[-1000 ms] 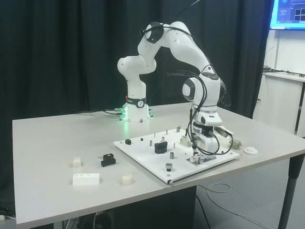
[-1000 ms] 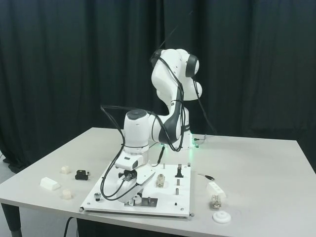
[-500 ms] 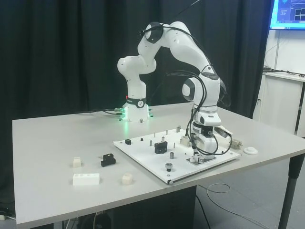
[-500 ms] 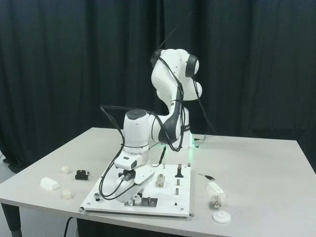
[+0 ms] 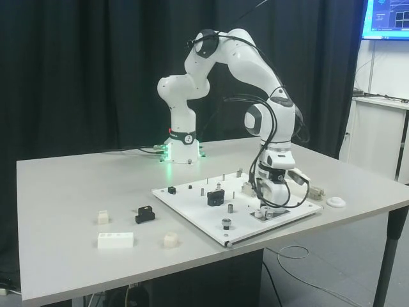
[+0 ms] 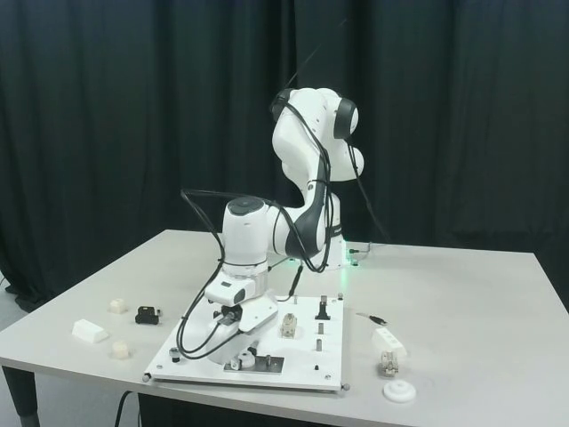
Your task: Remove medium gear.
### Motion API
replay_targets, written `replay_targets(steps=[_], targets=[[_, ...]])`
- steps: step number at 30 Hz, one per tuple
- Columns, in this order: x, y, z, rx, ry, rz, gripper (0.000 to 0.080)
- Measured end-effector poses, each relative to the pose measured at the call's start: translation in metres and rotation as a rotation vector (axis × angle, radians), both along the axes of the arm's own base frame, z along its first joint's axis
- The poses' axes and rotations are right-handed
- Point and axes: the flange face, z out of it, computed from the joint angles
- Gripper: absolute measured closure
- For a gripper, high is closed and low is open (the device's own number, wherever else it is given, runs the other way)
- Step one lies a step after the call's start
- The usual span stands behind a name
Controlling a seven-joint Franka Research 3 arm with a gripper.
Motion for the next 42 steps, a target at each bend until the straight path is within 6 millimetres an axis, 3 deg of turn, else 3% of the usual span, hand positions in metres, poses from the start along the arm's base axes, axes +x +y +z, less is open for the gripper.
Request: replay_targets(steps=[20,30,42], targets=[[0.0001,-0.0005,0.0008,0.002,-0.002,0.0,0.0406],[0.0001,-0.0003,0.0014,0.001,0.005,0.095,0.0406],[0.0,-0.0007,0.003,0.003,-0.004,-0.016,0.0406]])
